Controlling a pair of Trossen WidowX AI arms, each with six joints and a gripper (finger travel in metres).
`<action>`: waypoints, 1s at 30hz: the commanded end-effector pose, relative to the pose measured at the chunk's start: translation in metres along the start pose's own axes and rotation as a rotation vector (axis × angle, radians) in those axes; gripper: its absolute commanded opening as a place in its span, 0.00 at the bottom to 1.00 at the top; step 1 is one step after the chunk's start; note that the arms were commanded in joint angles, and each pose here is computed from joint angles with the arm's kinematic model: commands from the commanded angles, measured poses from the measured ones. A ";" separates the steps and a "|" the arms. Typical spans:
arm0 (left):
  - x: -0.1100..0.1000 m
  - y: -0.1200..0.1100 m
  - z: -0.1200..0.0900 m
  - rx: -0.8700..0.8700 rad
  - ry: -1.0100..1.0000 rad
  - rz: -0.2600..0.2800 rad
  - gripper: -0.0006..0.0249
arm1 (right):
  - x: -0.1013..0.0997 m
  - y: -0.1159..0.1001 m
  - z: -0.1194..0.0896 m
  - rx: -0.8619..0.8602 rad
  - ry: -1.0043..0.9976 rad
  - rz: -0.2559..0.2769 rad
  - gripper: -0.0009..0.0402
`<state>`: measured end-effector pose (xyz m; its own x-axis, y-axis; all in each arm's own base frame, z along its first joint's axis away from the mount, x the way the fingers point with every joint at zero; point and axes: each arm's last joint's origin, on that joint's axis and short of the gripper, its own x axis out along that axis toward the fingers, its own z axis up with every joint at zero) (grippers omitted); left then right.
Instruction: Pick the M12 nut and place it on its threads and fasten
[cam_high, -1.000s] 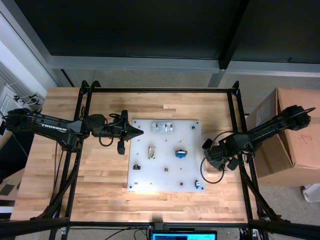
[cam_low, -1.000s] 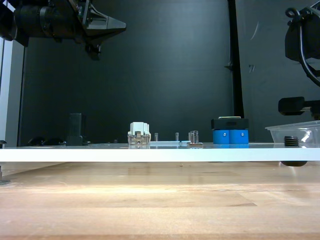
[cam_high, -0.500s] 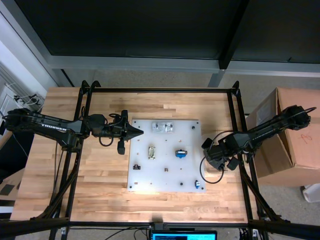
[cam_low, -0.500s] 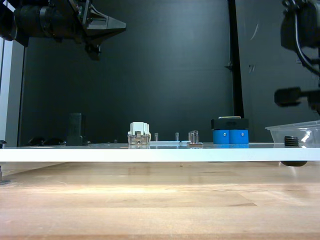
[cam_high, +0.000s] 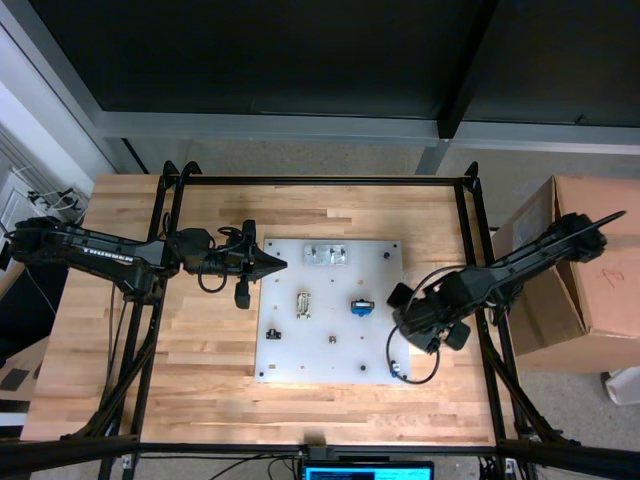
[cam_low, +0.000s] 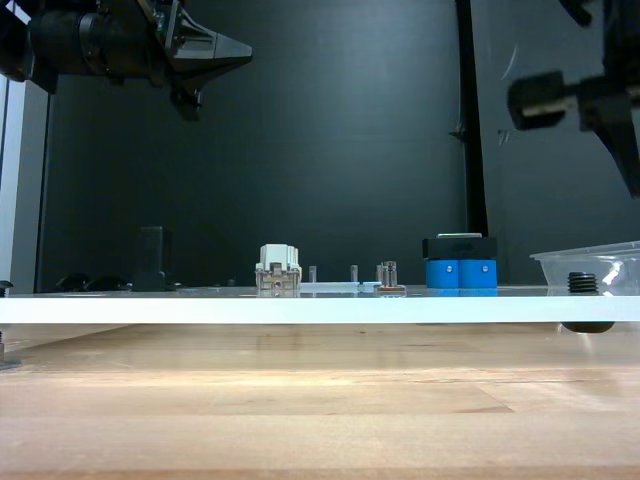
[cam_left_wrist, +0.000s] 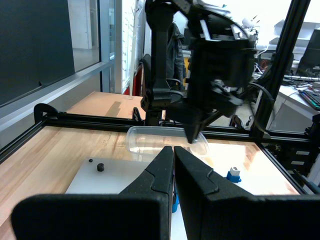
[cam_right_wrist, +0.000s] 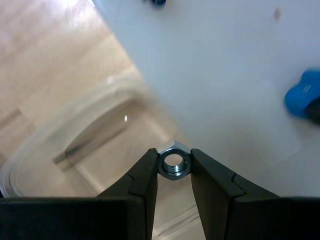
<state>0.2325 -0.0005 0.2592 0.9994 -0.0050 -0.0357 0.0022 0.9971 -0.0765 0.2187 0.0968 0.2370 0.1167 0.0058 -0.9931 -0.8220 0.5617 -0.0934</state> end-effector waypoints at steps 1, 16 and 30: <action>0.000 0.000 0.000 0.000 -0.001 0.000 0.02 | -0.002 -0.011 0.021 -0.007 0.003 0.004 0.05; 0.000 0.000 0.000 0.000 0.000 0.000 0.02 | 0.017 -0.042 0.107 -0.055 -0.009 0.012 0.05; 0.000 0.000 0.000 0.000 0.000 0.000 0.02 | 0.039 -0.052 0.137 -0.070 -0.008 0.018 0.05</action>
<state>0.2325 -0.0005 0.2593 0.9994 -0.0050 -0.0353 0.0022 0.9971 -0.0765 0.3412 0.1804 0.2162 0.1041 0.0184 -0.9944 -0.8598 0.5042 -0.0807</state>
